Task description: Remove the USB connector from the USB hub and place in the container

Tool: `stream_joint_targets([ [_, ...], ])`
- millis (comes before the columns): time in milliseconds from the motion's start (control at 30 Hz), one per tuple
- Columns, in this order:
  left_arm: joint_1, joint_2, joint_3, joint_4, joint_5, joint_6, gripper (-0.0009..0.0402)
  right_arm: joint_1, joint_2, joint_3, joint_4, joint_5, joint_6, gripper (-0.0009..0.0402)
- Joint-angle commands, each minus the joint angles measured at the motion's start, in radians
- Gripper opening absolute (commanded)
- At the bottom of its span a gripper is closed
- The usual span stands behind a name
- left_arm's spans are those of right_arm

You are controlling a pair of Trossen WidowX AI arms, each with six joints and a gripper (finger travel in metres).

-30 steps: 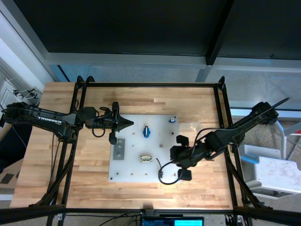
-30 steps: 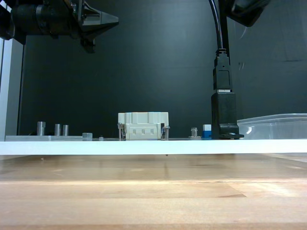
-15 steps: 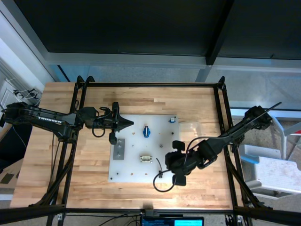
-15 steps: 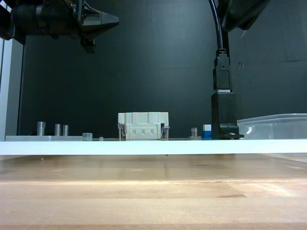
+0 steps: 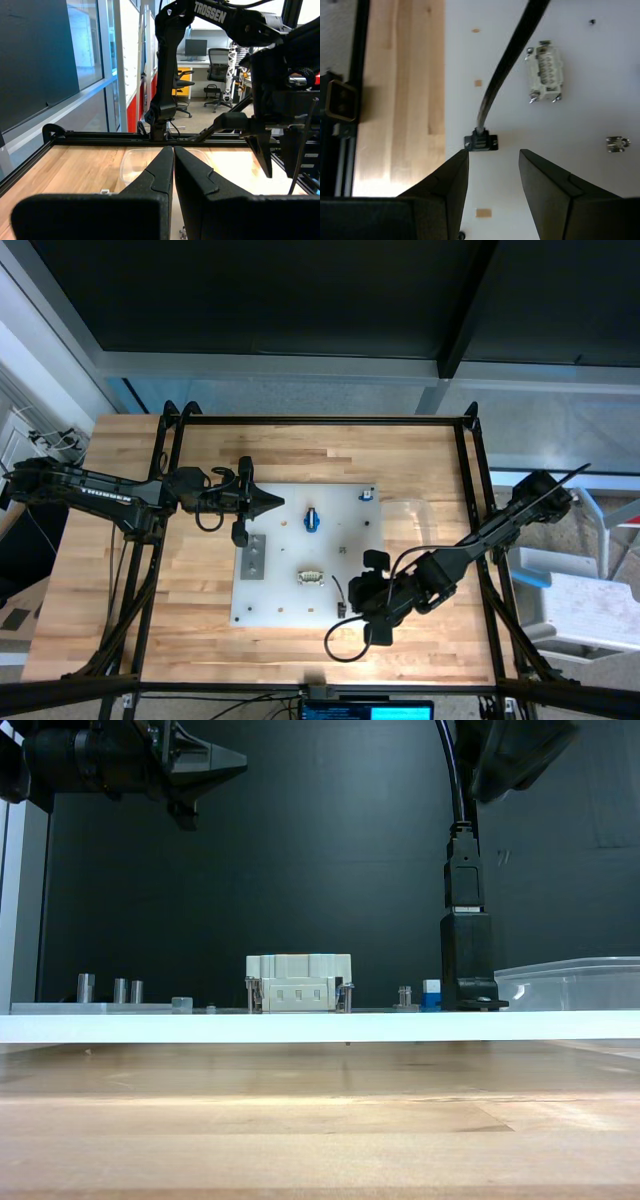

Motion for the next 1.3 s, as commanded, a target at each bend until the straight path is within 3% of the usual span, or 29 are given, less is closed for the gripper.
stream_joint_targets([
  [33,0.0,0.0,0.0,0.0,0.0,0.0,0.0001,-0.001,0.018,0.003,0.027,0.002,0.0,0.0139],
  [900,0.0,0.0,0.0,0.0,0.0,0.0,0.0001,-0.006,0.121,0.001,0.095,-0.005,-0.003,0.0137],
  [1300,0.0,0.0,0.0,0.0,0.0,0.0,0.0001,-0.013,0.124,0.001,0.094,-0.005,-0.003,0.006],
])
